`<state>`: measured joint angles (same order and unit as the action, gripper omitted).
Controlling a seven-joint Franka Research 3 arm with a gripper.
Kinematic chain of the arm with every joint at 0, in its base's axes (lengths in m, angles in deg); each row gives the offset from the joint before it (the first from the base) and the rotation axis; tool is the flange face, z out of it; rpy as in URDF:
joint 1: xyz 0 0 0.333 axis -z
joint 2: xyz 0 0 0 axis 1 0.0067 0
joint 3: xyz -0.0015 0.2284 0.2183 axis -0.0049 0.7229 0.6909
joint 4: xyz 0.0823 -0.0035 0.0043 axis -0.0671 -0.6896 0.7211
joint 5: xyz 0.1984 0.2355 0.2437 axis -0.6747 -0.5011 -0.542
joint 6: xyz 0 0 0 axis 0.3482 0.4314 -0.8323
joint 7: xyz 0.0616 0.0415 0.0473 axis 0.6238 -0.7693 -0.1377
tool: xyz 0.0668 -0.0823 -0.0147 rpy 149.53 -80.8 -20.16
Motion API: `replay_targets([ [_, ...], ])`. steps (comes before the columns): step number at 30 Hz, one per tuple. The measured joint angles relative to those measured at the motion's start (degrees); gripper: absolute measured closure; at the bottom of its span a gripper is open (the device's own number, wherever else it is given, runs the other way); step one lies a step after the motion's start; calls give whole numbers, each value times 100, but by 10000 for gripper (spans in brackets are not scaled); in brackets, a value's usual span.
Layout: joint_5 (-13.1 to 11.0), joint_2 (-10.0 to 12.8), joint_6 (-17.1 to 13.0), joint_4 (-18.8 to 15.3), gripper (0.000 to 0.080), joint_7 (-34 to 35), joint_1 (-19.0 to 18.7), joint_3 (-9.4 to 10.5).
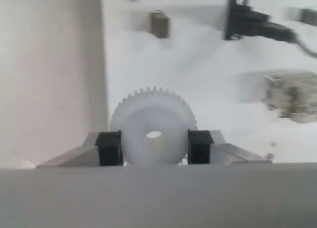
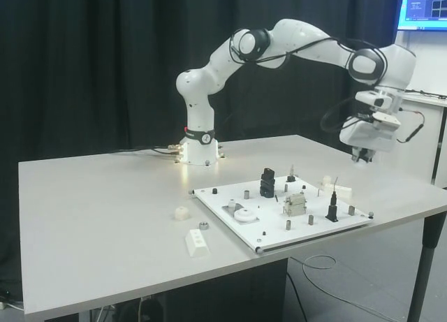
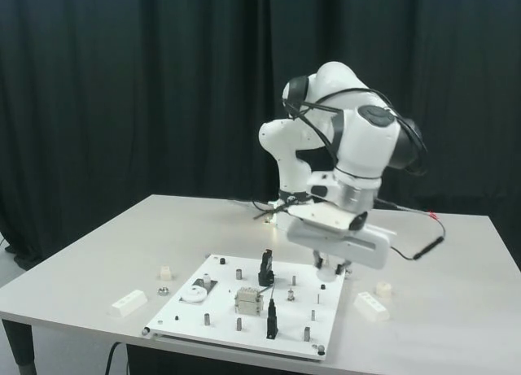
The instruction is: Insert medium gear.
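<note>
Gripper (image 1: pixel 154 148) is clamped on the white medium gear (image 1: pixel 153 126); from the wrist view I see the two black finger pads (image 1: pixel 109 148) pressing its hub from either side, with the toothed rim standing up between them and the bore facing the camera. From the first room view I have the gripper (image 2: pixel 361 154) held in the air above the far right corner of the white assembly board (image 2: pixel 279 211), clear of the board and the grey desk (image 2: pixel 98 210). From the second room view the gripper (image 3: pixel 330 269) hangs just over the board's far right edge (image 3: pixel 244 310).

On the board I can pick out a white gear already seated (image 2: pixel 244 215) near its left end, a black upright connector block (image 2: pixel 266 182) toward the far side, a small metal module (image 2: pixel 295 205) near the middle, another black plug (image 2: pixel 332 209) toward the right, and several short grey pegs (image 2: pixel 246 193).

Off the board, on the desk to its left, I see a small white gear (image 2: pixel 181 212), a white rectangular block (image 2: pixel 198 243) nearer the front edge, and a small ring-shaped part (image 2: pixel 203 225) between them. Another white piece (image 2: pixel 327 184) lies beyond the board's right end.
</note>
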<state>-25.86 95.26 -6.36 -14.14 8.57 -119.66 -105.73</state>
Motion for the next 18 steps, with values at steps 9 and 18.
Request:
replay_targets([
  [9, 116, -258, 346, 0, 519, -506, 198, -108],
  [18, 363, -401, 373, 0, 519, -1072, 484, -110],
])
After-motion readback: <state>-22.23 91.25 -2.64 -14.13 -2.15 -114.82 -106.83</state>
